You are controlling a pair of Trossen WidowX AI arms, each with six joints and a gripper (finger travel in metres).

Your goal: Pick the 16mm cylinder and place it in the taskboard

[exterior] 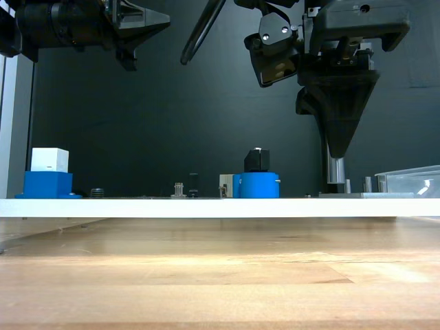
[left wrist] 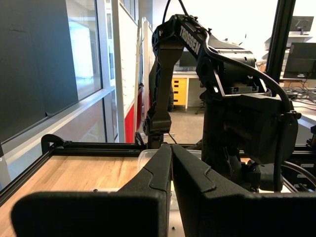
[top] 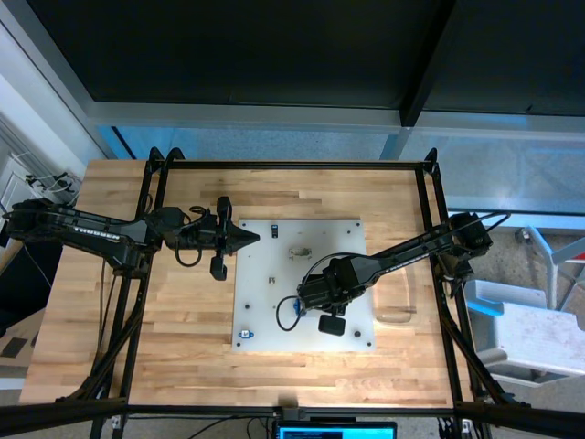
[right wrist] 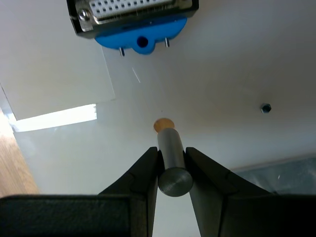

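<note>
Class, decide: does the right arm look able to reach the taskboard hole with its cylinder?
Probably yes: the right gripper holds the 16mm cylinder above the hole, nothing between. The left gripper, shut, hangs over the taskboard's left edge.

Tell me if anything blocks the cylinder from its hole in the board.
Nothing visible does. The right pincer holds the 16mm cylinder upright above the taskboard, with the tan hole open just beyond its lower end. The connector sits apart. The left pincer, shut, hangs over the board's left edge.

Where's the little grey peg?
Right wrist view: the 16mm cylinder sits between the right gripper's fingers, just above a taskboard hole. The left gripper hangs shut at the board's left edge.
</note>
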